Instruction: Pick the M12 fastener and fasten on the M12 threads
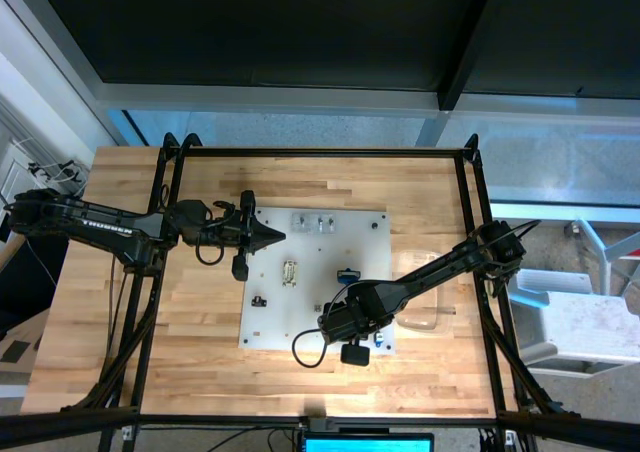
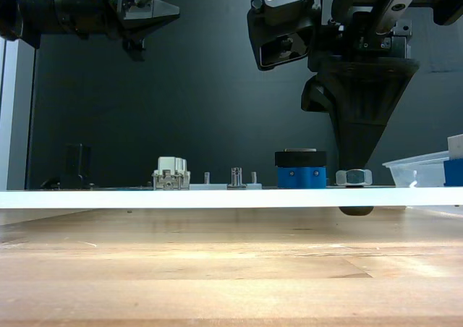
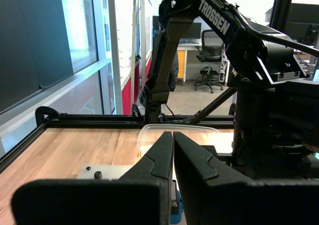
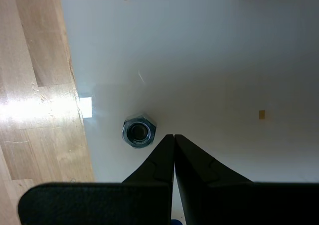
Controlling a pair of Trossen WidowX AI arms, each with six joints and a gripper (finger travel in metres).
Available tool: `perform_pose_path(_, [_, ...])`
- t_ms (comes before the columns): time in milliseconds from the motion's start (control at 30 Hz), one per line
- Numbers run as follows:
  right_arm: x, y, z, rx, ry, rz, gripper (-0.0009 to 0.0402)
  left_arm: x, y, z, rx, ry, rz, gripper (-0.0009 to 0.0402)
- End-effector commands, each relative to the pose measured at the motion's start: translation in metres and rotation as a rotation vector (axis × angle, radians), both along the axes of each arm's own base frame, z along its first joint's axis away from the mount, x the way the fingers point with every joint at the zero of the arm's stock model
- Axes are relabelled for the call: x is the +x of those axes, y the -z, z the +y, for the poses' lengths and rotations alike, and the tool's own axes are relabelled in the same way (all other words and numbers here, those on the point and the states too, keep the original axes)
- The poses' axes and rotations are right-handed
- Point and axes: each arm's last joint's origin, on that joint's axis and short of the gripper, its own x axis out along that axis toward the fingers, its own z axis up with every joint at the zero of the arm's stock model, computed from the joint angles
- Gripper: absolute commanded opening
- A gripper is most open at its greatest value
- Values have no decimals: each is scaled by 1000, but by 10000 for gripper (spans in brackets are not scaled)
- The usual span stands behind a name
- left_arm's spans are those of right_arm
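I read the step in hand as the fastening itself, because the nut (image 4: pixel 139 131) sits flat on the white board (image 4: pixel 209 60) near its near right edge. At table height it rests at board level with no ribs showing beneath it. That may mean it is run down on its stud, but I cannot tell for certain, as no stud is visible. The right gripper (image 4: pixel 173 136) points straight down with its fingers closed tip to tip. It holds nothing, and its tips stand just beside the nut, perhaps brushing one flat. To do this well I would part the fingers only enough to straddle two opposite flats and centre them over the hole. I would then turn with light downward pressure, so the nut bites squarely and does not tip or skate toward the board's edge. Nudging it with closed tips risks knocking it loose. The left gripper (image 3: pixel 173 135) hangs high over the board's far left side, its fingers also pressed together and empty.
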Motion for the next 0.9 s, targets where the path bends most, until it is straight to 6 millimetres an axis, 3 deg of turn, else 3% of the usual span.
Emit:
perform_pose_path(33, [0,3,0,0,-1,0,0,0,0,0,0,0,-1,0])
perform_pose_path(300, [0,3,2,27,-10,-6,0,0,0,0,0,0,-1,0])
perform_pose_path(533, [-5,2,10,265,-142,97,0,0,0,0,0,0,-1,0])
perform_pose_path(767, [-4,0,10,258,-140,89,0,0,0,0,0,0,0,0])
perform_pose_path(900, [-3,-11,8,183,-126,45,0,0,0,0,0,0,-1,0])
